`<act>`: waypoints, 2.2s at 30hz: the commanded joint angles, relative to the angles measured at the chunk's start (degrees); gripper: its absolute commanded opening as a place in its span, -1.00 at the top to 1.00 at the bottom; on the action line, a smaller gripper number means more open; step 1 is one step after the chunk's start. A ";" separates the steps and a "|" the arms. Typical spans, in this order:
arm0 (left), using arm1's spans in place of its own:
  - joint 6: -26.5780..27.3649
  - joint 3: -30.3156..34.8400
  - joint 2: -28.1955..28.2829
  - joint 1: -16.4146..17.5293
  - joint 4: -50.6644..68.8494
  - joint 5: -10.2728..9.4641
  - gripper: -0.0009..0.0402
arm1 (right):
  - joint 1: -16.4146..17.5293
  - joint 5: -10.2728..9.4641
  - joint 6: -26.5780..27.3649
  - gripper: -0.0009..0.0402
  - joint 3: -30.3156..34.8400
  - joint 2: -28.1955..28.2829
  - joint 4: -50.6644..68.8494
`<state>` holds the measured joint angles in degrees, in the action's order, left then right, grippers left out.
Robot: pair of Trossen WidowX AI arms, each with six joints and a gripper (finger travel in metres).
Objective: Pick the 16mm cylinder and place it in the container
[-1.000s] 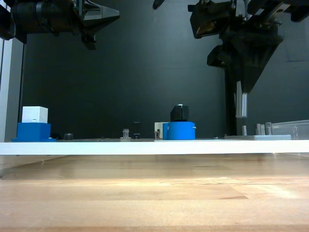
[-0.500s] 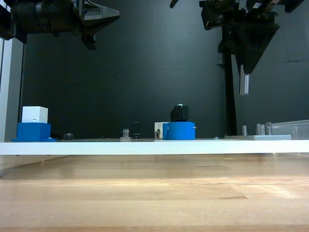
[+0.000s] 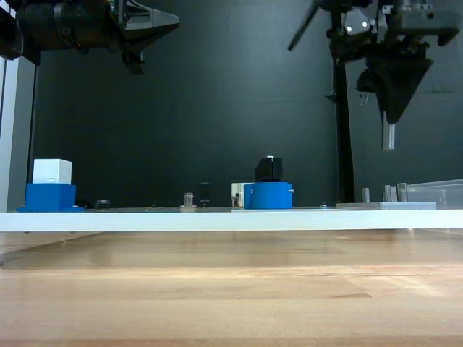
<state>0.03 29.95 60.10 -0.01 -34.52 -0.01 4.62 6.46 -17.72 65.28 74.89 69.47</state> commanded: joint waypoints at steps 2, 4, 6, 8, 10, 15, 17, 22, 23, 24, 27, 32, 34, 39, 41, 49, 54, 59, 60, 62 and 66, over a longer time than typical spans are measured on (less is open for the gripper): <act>-0.02 0.00 0.00 0.02 -0.02 0.00 0.96 | -1.75 -0.02 -0.48 0.79 -2.73 -2.56 0.94; -0.02 0.00 0.00 0.00 0.00 0.00 0.96 | -2.40 -0.04 -0.70 0.79 -4.04 -3.89 0.98; -0.02 0.00 0.00 0.02 0.00 0.00 0.96 | -3.15 -0.04 -1.38 0.79 -5.35 -5.07 1.07; -0.02 0.00 0.00 0.00 0.00 0.00 0.96 | -3.76 -0.04 -1.62 0.79 -6.27 -6.12 1.57; -0.02 0.00 0.02 0.00 -0.02 0.00 0.96 | -4.39 -0.04 -2.36 0.79 -7.02 -6.95 2.12; -0.02 0.00 0.00 0.00 -0.02 0.00 0.96 | -6.29 -0.33 -4.42 0.79 -9.46 -8.66 2.58; -0.02 0.00 0.00 0.02 0.00 0.00 0.96 | -6.86 -0.52 -4.59 0.79 -10.14 -8.92 3.04; -0.02 0.00 0.00 0.00 0.00 0.00 0.96 | -7.89 -0.52 -6.05 0.79 -11.50 -9.73 4.13; -0.02 0.00 0.00 0.00 0.00 0.00 0.96 | -8.07 -0.59 -6.25 0.79 -11.96 -9.94 4.13; -0.02 0.00 0.00 0.02 -0.02 0.00 0.96 | -8.22 -0.68 -6.45 0.79 -12.44 -10.12 4.15; -0.02 0.00 0.00 0.02 -0.02 0.00 0.96 | -8.44 -2.21 -7.48 0.79 -14.16 -10.75 4.02; -0.02 0.00 0.00 0.00 -0.02 0.00 0.96 | -8.52 -3.32 -8.68 0.79 -16.65 -11.56 3.82; -0.02 0.00 0.00 0.02 -0.02 0.00 0.96 | -8.52 -3.58 -8.96 0.79 -17.49 -11.65 3.56; -0.02 0.00 0.00 0.00 -0.02 0.00 0.96 | -8.52 -3.65 -8.94 0.79 -18.03 -11.72 3.28; -0.02 0.00 0.00 0.02 -0.02 0.00 0.96 | -8.50 -4.28 -8.83 0.79 -18.03 -11.72 2.82; -0.02 0.00 0.00 0.00 -0.02 0.00 0.96 | -8.50 -6.58 -8.83 0.79 -18.93 -11.67 0.74; -0.02 0.00 0.00 0.00 0.00 0.00 0.96 | -8.50 -8.07 -8.59 0.79 -19.61 -11.67 -0.13; -0.02 0.00 0.00 0.00 -0.02 0.00 0.96 | -8.50 -8.04 -8.37 0.72 -19.96 -11.67 -1.20; -0.02 0.00 0.00 0.00 0.00 0.00 0.96 | -8.50 -8.04 -8.37 0.69 -20.04 -11.67 -1.46; -0.02 0.00 0.00 0.00 -0.02 0.00 0.96 | -8.50 -8.04 -8.37 0.62 -20.26 -11.67 -1.73; -0.02 0.00 0.00 0.00 0.00 0.00 0.96 | -8.50 -8.02 -8.39 0.47 -20.61 -11.67 -2.23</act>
<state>0.01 29.93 60.10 -0.01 -34.52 -0.03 -3.90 -1.61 -26.06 44.77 63.20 67.53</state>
